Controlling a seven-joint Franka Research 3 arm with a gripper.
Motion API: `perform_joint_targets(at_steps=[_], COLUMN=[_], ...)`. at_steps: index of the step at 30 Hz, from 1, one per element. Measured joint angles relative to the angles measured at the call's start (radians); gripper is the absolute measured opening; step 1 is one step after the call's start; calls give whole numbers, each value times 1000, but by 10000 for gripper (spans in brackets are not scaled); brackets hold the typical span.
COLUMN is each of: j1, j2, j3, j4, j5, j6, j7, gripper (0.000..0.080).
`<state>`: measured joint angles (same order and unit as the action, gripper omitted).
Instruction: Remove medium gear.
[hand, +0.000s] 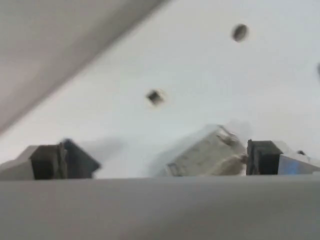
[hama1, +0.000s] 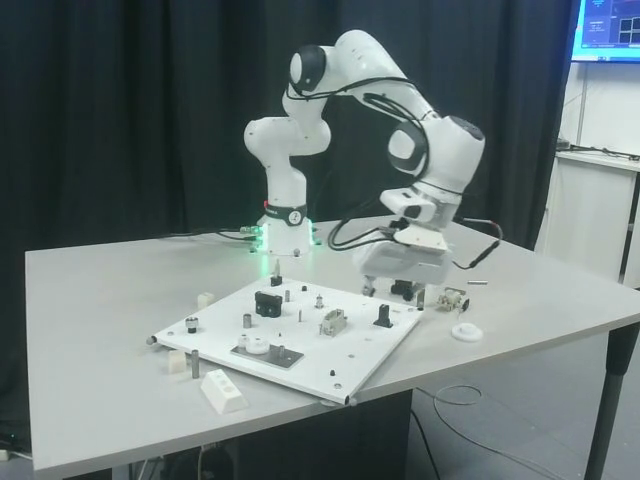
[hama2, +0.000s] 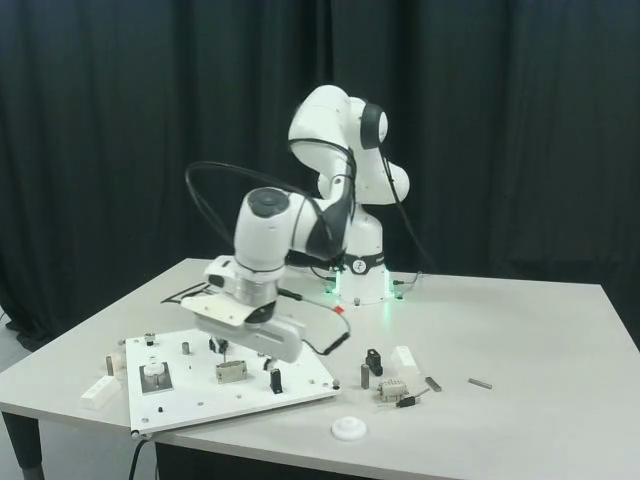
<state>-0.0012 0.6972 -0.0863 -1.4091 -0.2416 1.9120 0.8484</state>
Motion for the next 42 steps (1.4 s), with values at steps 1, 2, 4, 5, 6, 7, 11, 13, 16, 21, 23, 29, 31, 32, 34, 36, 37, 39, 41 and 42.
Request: perform_joint_targets(at_steps=[1, 2, 4, 5, 6, 7, 11, 13, 16, 21, 23, 29, 31, 32, 34, 36, 37, 39, 41, 42], j1=[-7, -14, -27, -32, -39, -44, -59, -63, -70, -83, -89, -114, -123, -128, -138, -148, -153, -164, -174, -180], j2=[-1, -1, -1, -1, -2, -2, -2, -2, -2, -2, -3, -5, -6, -7, -8, -8, -8, -8, -8, -8], j3=[0, -1, -2, -3, -4, -6, -24, -37, -56, -86, -97, -116, -120, -122, -125, -128, -130, -132, -134, -135], j4=[0, -1, -1, -2, -3, -4, -12, -18, -28, -41, -47, -67, -75, -78, -85, -89, -91, -96, -100, -102], j5=[0, 0, 0, 0, 0, 0, 0, 0, 0, 0, 0, 0, 1, 1, 2, 5, 8, 14, 22, 28], j6=[-5, -11, -23, -27, -33, -37, -51, -54, -53, -44, -36, 2, 21, 31, 52, 75, 87, 111, 135, 149], j7=[-10, -20, -38, -46, -57, -66, -106, -122, -143, -184, -200, -247, -264, -270, -284, -298, -305, -325, -345, -355], gripper=[800, 800, 800, 800, 800, 800, 800, 800, 800, 800, 800, 800, 800, 800, 800, 800, 800, 800, 800, 800])
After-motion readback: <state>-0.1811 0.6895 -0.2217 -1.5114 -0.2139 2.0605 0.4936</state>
